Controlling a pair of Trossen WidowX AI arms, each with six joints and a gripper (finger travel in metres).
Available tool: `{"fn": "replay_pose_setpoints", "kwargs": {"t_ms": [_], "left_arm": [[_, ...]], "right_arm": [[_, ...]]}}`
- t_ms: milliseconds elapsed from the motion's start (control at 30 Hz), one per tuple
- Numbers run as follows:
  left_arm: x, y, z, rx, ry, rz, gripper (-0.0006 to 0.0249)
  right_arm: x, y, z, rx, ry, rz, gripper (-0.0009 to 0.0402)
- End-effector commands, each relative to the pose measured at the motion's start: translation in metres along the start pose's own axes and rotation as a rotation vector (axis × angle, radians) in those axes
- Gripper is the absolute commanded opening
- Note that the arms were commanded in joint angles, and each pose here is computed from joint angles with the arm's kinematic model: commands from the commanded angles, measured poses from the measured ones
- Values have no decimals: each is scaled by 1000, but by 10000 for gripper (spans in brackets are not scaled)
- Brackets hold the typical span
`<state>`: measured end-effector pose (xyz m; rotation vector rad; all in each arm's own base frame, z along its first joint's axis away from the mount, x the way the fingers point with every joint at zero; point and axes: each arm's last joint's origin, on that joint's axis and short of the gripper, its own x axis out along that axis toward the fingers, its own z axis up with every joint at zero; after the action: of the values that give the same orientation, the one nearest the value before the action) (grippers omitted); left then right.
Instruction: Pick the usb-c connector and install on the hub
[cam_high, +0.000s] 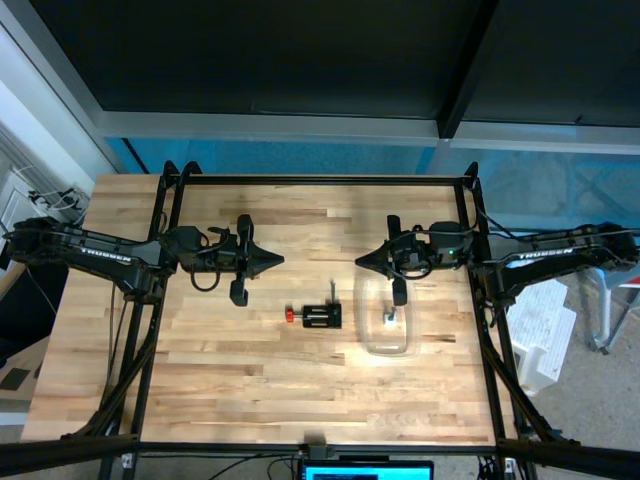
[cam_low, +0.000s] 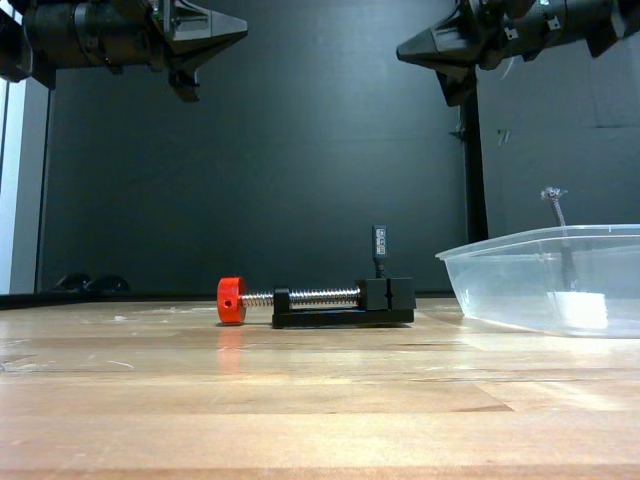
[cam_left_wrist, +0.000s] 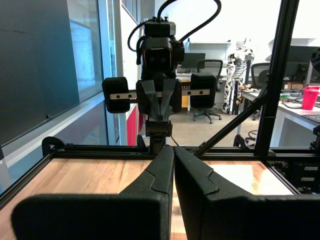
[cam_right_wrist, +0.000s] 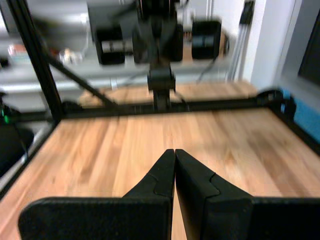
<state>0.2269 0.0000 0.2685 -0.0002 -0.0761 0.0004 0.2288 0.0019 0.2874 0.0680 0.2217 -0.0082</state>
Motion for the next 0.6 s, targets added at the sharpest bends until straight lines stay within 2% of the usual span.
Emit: {"fn": "replay_pose_setpoints", "kwargs": {"t_ms": [33,367,600], "left_arm": [[0,0,0,0,0,0,0],[0,0,0,0,0,0,0],[0,0,0,0,0,0,0]], "right_arm": [[-3,2,4,0,92,3,0],[-20,5,10,5,405,-10,0],[-34,7,14,-6,567,-40,0]]}}
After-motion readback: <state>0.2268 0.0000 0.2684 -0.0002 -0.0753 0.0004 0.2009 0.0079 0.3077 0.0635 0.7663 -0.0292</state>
